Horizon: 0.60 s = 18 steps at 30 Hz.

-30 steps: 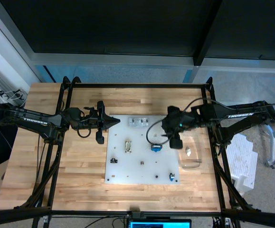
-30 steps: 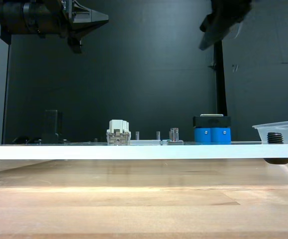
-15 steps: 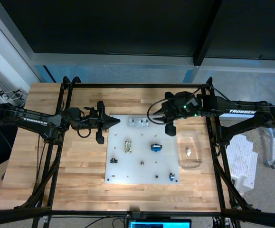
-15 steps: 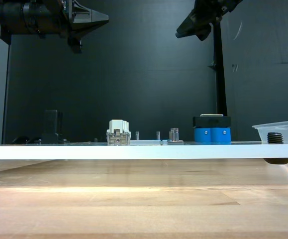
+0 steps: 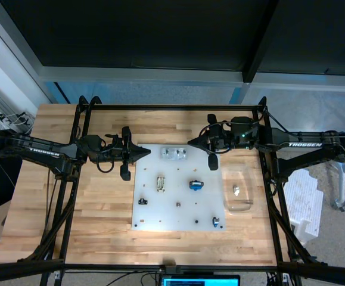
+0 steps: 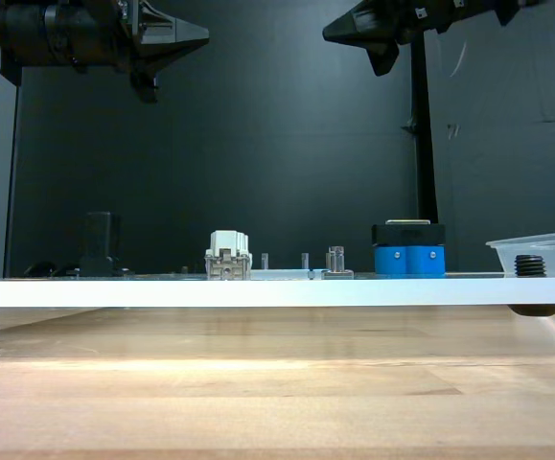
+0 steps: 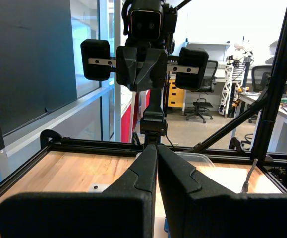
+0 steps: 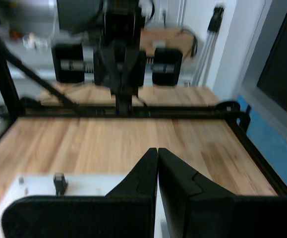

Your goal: Pick the RJ45 connector and install on taskboard

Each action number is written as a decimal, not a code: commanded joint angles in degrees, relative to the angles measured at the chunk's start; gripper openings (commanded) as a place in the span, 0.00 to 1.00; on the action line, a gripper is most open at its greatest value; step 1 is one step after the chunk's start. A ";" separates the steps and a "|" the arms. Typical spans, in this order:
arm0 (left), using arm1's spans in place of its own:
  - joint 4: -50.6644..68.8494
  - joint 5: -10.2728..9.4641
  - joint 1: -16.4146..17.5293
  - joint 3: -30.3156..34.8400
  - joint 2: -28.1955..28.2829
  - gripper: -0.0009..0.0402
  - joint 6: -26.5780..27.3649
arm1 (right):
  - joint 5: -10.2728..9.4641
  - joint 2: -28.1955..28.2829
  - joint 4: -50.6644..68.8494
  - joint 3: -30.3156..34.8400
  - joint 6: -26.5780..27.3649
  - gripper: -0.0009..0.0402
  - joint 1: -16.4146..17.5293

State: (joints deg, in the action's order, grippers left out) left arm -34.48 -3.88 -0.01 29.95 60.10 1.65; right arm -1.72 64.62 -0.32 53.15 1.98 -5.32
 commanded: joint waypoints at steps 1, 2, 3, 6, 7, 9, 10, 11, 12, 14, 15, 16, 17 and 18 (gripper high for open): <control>-0.02 0.00 0.00 0.00 0.02 0.02 -0.02 | -0.33 -0.87 -6.05 -3.54 -1.81 0.02 0.04; -0.02 0.00 0.00 0.00 0.02 0.02 -0.02 | -0.96 -1.25 -7.61 -4.50 -1.79 0.02 0.07; -0.02 0.00 0.00 0.00 0.02 0.02 -0.02 | -1.14 -1.55 -8.98 -5.44 -1.79 0.02 0.07; -0.02 0.00 0.02 0.00 0.02 0.02 -0.02 | -1.11 -2.54 -12.09 -7.69 -2.12 0.02 0.11; -0.02 0.00 0.00 0.00 0.00 0.02 -0.02 | -1.11 -2.73 -13.11 -8.35 -2.19 0.02 0.11; -0.02 0.00 0.00 0.00 0.02 0.02 0.00 | -1.14 -3.19 -15.28 -9.68 -2.21 0.02 0.15; -0.02 0.00 0.00 0.00 0.02 0.02 -0.02 | -1.14 -3.39 -16.39 -10.29 -2.36 0.02 0.22; -0.02 0.00 0.00 0.00 0.02 0.02 -0.02 | -1.14 -3.41 -17.44 -10.84 -2.75 0.02 0.22; -0.02 0.00 0.00 0.00 0.02 0.02 -0.02 | -1.20 -3.45 -18.47 -11.37 -3.10 0.02 0.24; -0.02 0.00 0.00 0.00 0.02 0.02 -0.02 | -1.70 -3.48 -20.74 -12.37 -3.15 0.02 0.33; -0.02 0.00 0.00 0.00 0.00 0.02 -0.02 | -2.34 -3.48 -21.88 -12.92 -3.15 0.02 0.35; -0.02 0.00 0.00 0.00 0.02 0.02 -0.02 | -2.93 -3.48 -22.82 -13.35 -3.17 0.02 0.37; -0.02 0.00 0.00 0.00 0.02 0.02 -0.02 | -2.86 -3.48 -23.43 -13.73 -3.48 0.02 0.42; -0.02 0.00 0.00 0.00 0.00 0.02 -0.02 | -2.86 -3.48 -23.74 -14.01 -3.78 0.02 0.46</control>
State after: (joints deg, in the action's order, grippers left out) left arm -34.50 -3.88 -0.01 29.95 60.10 1.65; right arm -4.51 61.10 -23.46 39.48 -1.41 -4.97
